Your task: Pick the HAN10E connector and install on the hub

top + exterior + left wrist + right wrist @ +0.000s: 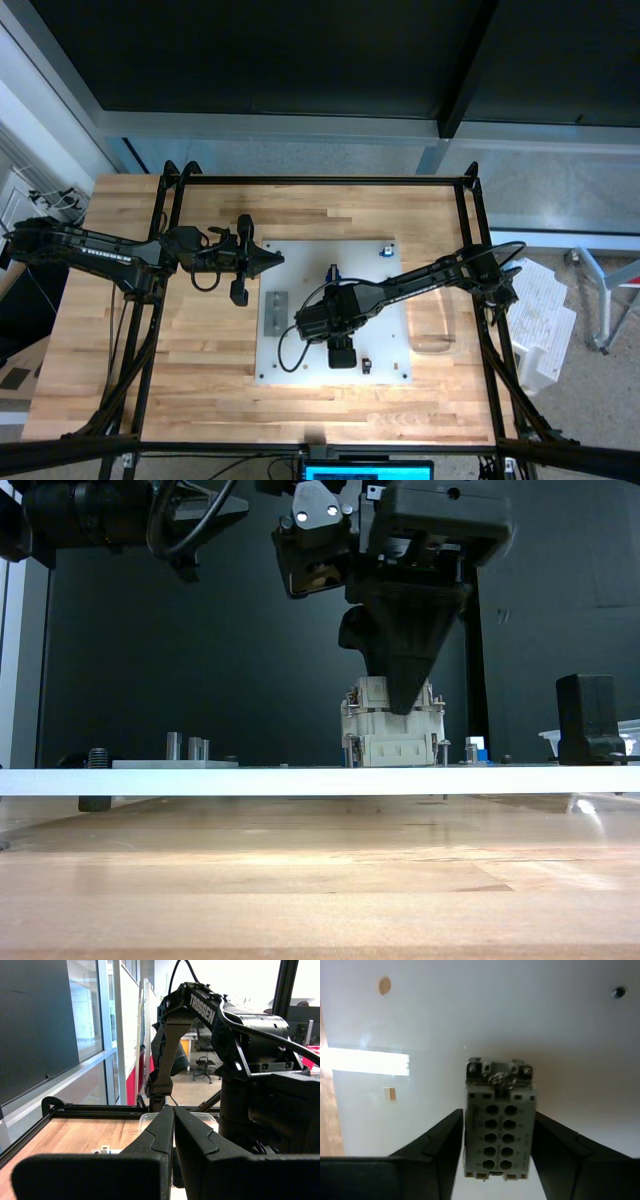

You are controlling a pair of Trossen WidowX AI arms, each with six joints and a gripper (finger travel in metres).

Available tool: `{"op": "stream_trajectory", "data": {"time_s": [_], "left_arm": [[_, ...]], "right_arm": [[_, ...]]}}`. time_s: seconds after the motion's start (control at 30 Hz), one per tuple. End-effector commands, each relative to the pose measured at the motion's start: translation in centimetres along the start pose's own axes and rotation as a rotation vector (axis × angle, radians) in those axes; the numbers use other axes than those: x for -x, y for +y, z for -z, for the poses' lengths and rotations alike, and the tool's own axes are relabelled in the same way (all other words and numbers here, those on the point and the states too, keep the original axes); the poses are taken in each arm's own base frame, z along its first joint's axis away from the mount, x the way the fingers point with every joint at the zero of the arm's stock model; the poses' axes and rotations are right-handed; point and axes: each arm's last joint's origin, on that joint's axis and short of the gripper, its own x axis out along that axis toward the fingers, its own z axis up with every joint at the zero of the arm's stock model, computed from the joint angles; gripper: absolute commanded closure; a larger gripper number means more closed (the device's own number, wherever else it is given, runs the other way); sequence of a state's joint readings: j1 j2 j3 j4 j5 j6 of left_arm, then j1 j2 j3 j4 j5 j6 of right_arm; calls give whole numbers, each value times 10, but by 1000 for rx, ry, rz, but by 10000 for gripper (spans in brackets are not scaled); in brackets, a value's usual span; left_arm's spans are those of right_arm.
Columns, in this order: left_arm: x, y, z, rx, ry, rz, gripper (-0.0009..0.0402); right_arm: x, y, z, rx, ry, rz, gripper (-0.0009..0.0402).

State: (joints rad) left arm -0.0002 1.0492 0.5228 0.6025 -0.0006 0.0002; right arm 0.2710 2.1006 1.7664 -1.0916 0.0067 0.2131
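Your right gripper (402, 695) clamps the HAN10E connector (500, 1130), which sits atop the hub (392, 748) toward 6 o'clock on the white plate (290, 360) (fully seated? I can't tell), leaving release, while the left gripper (268, 258) hangs pinched empty at 10 o'clock.

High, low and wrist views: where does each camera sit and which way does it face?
High: above the near edge, looking down; shows the left gripper by the white plate, right gripper over it.
Low: table height, looking level; right gripper's fingers around the HAN10E connector.
Left wrist: faces the right arm past its own shut fingers.
Right wrist: looking down; its fingers clamp the connector.
Shared: low and right wrist show that connector.
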Motion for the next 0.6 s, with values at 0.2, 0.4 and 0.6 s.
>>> {"op": "stream_trajectory", "data": {"time_s": [0.2, 0.4, 0.6], "left_arm": [[0, 0, 0, 0, 0, 0, 393], [0, 0, 0, 0, 0, 0, 393], [0, 0, 0, 0, 0, 0, 393]], "right_arm": [[14, -1, 0, -15, -41, -9, 116], [30, -3, 8, -14, -86, -18, 86], [48, -7, 28, -9, -215, -35, 99]]}}
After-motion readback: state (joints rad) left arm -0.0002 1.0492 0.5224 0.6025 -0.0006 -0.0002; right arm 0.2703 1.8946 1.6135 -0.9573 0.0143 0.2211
